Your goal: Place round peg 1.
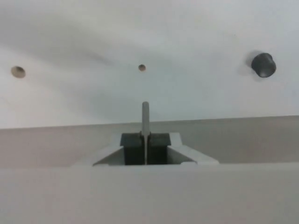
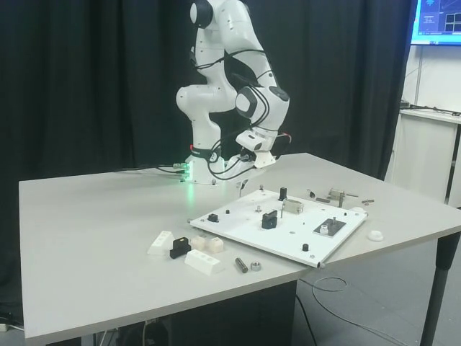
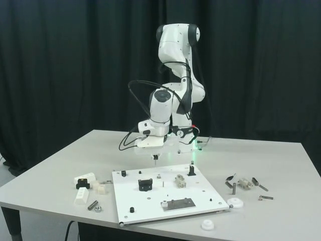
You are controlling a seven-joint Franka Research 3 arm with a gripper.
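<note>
Landmark: white board [image 3: 200, 203] on the grey table [image 3: 65, 170]. Notes run left to right in the second room view.

Left of the board: loose white blocks [image 3: 85, 179] and small black parts [image 3: 82, 185] on the table, untouched.

Above the board's far edge: end effector [image 3: 156, 157] hovers, fingers closed on round peg 1 [image 1: 145, 116], a thin grey pin held upright, tip pointing down. Wrist view shows the peg's tip clear of the board, a small hole [image 1: 142, 67] just ahead and a black knob [image 1: 263, 65] further off.

Right of the board: loose metal hardware [image 3: 244, 183] and a white disc [image 3: 234, 202].

Progress, as judged: pickup done, carry nearly done. Left: align over hole, lower, insert, release.
</note>
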